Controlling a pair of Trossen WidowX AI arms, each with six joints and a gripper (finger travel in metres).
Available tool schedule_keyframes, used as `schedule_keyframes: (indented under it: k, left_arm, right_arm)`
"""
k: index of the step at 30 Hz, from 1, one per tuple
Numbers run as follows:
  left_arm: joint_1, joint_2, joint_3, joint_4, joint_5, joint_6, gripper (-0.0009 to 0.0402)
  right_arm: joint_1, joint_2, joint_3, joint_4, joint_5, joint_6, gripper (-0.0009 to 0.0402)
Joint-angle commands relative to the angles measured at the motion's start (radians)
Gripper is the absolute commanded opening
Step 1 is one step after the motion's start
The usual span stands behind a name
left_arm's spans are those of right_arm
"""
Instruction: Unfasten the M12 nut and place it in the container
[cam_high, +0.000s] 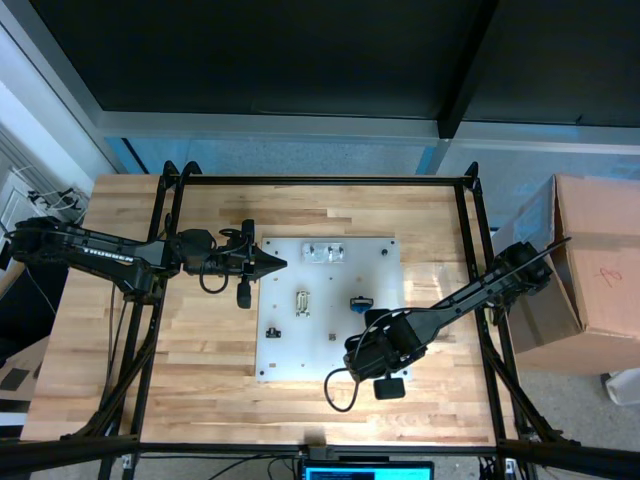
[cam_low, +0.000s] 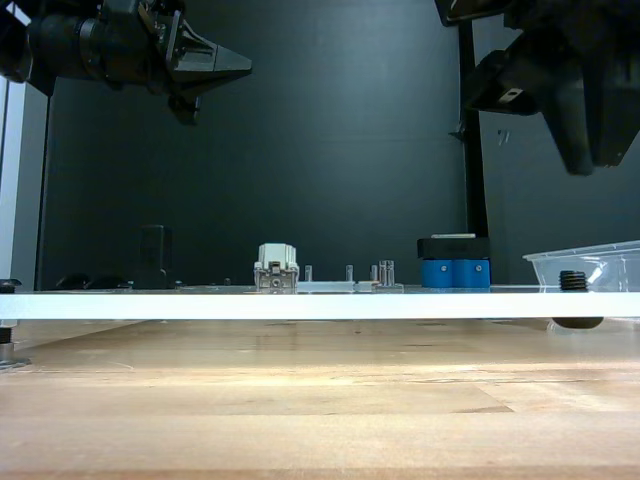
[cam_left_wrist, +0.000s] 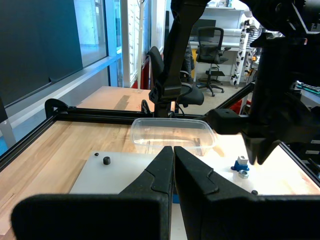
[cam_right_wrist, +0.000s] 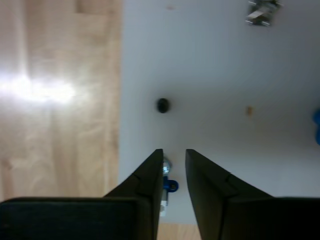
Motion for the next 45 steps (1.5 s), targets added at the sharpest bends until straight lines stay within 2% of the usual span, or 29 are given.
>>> schedule_keyframes:
  k: [1, 9, 15, 23, 34, 45]
  left_arm:
    - [0.0, 0.0, 0.0, 0.0, 0.0, 0.0, 0.0]
    - [0.0, 0.0, 0.0, 0.0, 0.0, 0.0, 0.0]
    - [0.0, 0.0, 0.0, 0.0, 0.0, 0.0, 0.0]
    - [0.0, 0.0, 0.0, 0.0, 0.0, 0.0, 0.0]
    - [0.0, 0.0, 0.0, 0.0, 0.0, 0.0, 0.0]
    - [0.0, 0.0, 0.0, 0.0, 0.0, 0.0, 0.0]
  right_arm:
    - [0.031, -0.02, -0.034, 0.01, 0.053, 0.043, 0.0106]
    - [0.057, -0.061, -0.153, 0.1, 0.039, 0.015, 0.0193]
    - [0.059, -0.062, -0.219, 0.149, 0.011, 0.019, 0.0213]
    - [0.064, -0.062, -0.279, 0.237, 0.011, 0.027, 0.0199]
    - [0.063, -0.062, -0.309, 0.262, 0.014, 0.2, 0.017]
    - [0.063, -0.062, -0.334, 0.312, 0.013, 0.21, 0.012]
